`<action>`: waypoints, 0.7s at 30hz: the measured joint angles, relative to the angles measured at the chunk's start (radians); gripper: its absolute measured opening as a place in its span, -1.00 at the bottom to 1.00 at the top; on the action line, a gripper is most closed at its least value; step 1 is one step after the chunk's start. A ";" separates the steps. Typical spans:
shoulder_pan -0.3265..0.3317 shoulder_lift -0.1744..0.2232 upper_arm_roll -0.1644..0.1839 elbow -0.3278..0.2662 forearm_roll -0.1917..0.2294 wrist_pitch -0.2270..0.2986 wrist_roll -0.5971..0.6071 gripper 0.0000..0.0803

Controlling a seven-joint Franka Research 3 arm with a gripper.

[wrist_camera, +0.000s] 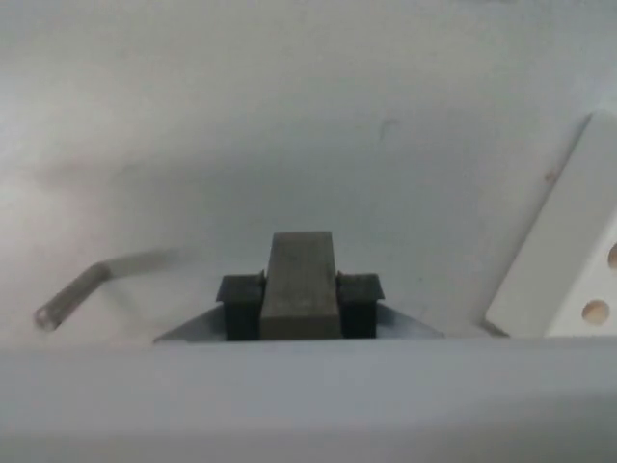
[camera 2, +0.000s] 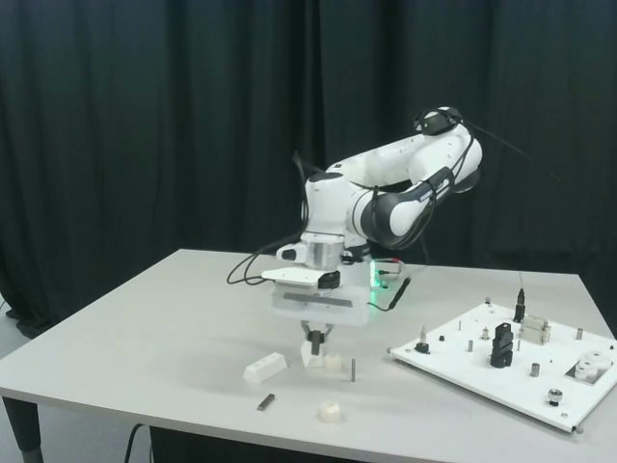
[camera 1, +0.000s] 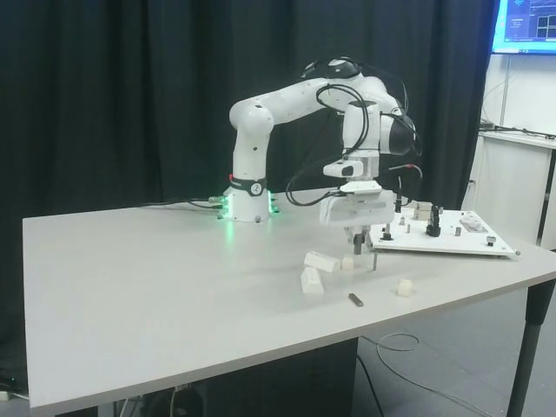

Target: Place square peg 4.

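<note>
My gripper point(wrist_camera: 301, 307) is shut on a grey square peg point(wrist_camera: 302, 282), which sticks out from between the two black fingers point(wrist_camera: 240, 305). In the first room view the gripper point(camera 1: 357, 234) hangs a little above the table, among the small white blocks and left of the white board point(camera 1: 452, 242). The second room view shows the gripper point(camera 2: 314, 339) just over a white block point(camera 2: 310, 357). The peg's lower end is hard to make out in both room views.
A long white block point(camera 2: 264, 367), two more small white blocks point(camera 2: 334, 364) point(camera 2: 330, 411), a short dark piece point(camera 2: 266, 402) and an upright thin pin point(camera 2: 353, 369) lie near the gripper. The board carries black and grey parts point(camera 2: 500, 345). A white block with holes point(wrist_camera: 569, 253) lies beside the gripper.
</note>
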 joint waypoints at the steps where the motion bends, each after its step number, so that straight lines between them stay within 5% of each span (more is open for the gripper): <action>1: -0.009 0.000 0.004 0.005 0.002 -0.001 0.000 -0.61; 21: -0.163 0.047 0.070 0.118 0.027 -0.068 0.001 -0.61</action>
